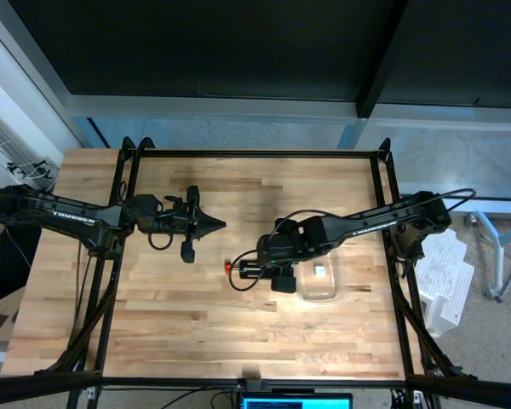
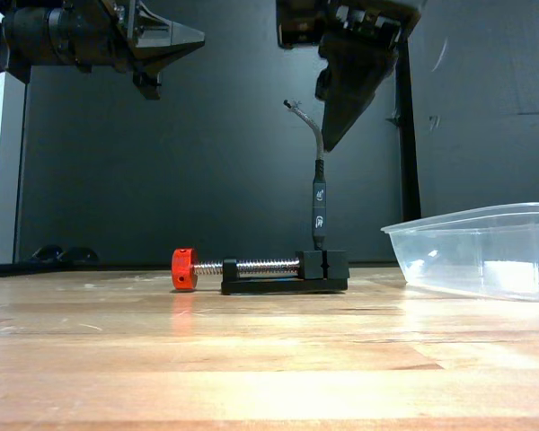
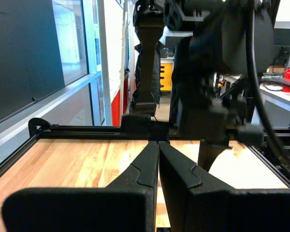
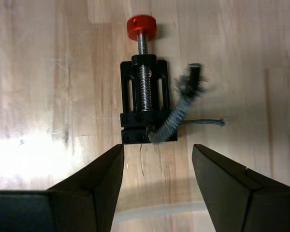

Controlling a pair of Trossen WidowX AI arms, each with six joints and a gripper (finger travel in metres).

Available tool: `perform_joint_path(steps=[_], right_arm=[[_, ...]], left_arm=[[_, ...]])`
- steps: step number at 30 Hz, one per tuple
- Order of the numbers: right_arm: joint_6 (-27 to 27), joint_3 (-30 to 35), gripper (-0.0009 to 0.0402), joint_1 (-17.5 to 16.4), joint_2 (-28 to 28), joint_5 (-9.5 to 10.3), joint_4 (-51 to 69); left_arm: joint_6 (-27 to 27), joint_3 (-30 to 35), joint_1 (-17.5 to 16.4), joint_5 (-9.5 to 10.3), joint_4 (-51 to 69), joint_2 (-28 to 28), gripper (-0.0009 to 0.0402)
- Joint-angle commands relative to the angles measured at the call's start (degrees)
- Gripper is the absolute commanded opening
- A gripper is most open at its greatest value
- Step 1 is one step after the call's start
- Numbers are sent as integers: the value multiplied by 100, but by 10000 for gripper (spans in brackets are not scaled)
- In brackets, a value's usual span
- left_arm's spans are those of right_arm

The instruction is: Pick the USB-C connector and install on taskboard

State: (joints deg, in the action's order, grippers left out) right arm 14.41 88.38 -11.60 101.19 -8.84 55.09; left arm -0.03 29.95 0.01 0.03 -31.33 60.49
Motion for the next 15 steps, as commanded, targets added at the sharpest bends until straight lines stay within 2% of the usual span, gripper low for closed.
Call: perform_joint_path(steps=[1, 15], right_arm=[[0, 15, 206, 0, -240, -15, 149], [-144, 15, 180, -2, -562, 4, 295]], left_arm=[[0, 0, 0, 0, -2, 15, 0], [0, 0, 0, 0, 4, 37, 0]])
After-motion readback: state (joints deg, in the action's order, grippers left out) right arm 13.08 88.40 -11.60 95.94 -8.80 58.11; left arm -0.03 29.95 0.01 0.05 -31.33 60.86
